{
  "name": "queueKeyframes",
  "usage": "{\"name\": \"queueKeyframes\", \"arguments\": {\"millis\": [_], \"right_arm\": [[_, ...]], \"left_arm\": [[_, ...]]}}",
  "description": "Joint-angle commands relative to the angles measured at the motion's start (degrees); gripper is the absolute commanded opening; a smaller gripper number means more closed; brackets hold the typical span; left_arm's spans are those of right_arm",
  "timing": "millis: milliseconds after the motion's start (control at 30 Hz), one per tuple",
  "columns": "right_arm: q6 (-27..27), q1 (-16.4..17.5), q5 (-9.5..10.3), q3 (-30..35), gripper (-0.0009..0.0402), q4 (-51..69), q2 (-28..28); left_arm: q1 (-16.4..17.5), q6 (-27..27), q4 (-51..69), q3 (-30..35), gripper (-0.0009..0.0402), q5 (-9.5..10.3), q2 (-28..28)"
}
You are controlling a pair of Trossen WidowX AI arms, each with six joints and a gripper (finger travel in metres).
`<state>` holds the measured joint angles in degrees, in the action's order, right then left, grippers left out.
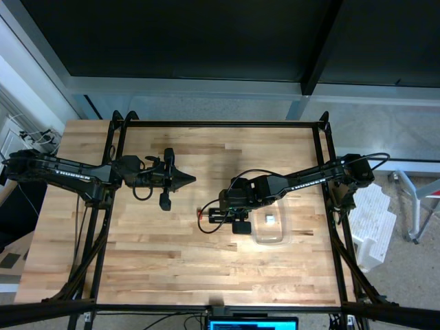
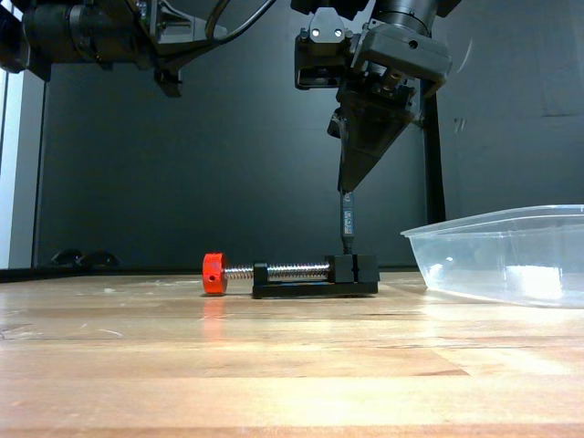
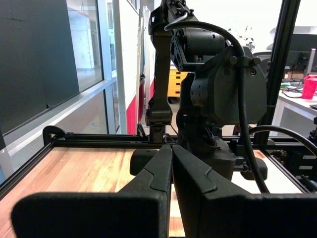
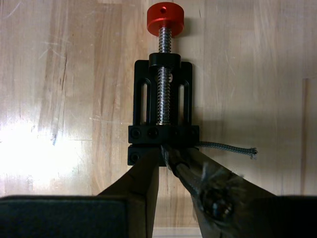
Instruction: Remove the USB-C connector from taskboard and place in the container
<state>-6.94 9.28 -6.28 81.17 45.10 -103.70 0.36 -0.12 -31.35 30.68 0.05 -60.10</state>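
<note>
Slim dark USB-C connector (image 2: 346, 224) — my right pincer (image 2: 346, 190) clamps it at the black block taskboard (image 2: 315, 276); best lift straight up — my left pincer (image 1: 184, 180) hangs closed, empty, at left.

1. My right gripper (image 2: 345, 189) hangs straight above the taskboard (image 2: 315, 276), fingers pinched on the upright USB-C connector (image 2: 346, 224). Nothing else can come down over the board's block end.
2. Off the taskboard's knob end there is bare table (image 1: 137, 261), an open approach.
3. The container (image 2: 511, 260) sits just beside the block end, and its wall stops a low pass there.
4. My left gripper (image 1: 184, 180), fingers together, hangs well apart beyond the taskboard's far side, toward the knob end.
5. The taskboard's near side is open wood.
</note>
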Motion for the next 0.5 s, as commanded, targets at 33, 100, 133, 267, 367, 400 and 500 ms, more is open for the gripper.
{"name": "queueKeyframes", "arguments": {"millis": [33, 100, 133, 267, 367, 400, 500], "right_arm": [[-0.07, -0.02, 0.09, -0.04, 0.0051, -0.02, 0.07], [-0.07, -0.02, 0.09, -0.04, 0.0038, 0.00, 0.07], [-0.07, 0.00, 0.09, -0.04, 0.0031, 0.02, 0.07], [-0.04, 0.00, 0.09, -0.04, 0.0005, 0.15, 0.07], [-0.04, -0.02, 0.09, -0.04, 0.0001, 0.35, 0.07], [-0.07, -0.02, 0.09, -0.04, 0.0003, 0.37, 0.07], [-0.07, -0.02, 0.09, -0.04, 0.0000, 0.39, 0.09]], "left_arm": [[0.02, 0.00, 0.00, 0.02, 0.0000, -0.02, 0.00], [0.00, 0.00, 0.00, 0.02, 0.0000, -0.02, 0.00], [0.02, 0.00, 0.00, 0.02, 0.0000, -0.02, -0.02], [0.02, 0.00, 0.00, 0.02, 0.0000, -0.02, -0.02], [0.02, 0.00, 0.00, 0.02, 0.0000, -0.02, 0.00], [0.00, 0.00, 0.00, 0.02, 0.0000, -0.02, 0.00], [0.00, 0.00, 0.00, 0.02, 0.0000, -0.02, -0.02]]}}
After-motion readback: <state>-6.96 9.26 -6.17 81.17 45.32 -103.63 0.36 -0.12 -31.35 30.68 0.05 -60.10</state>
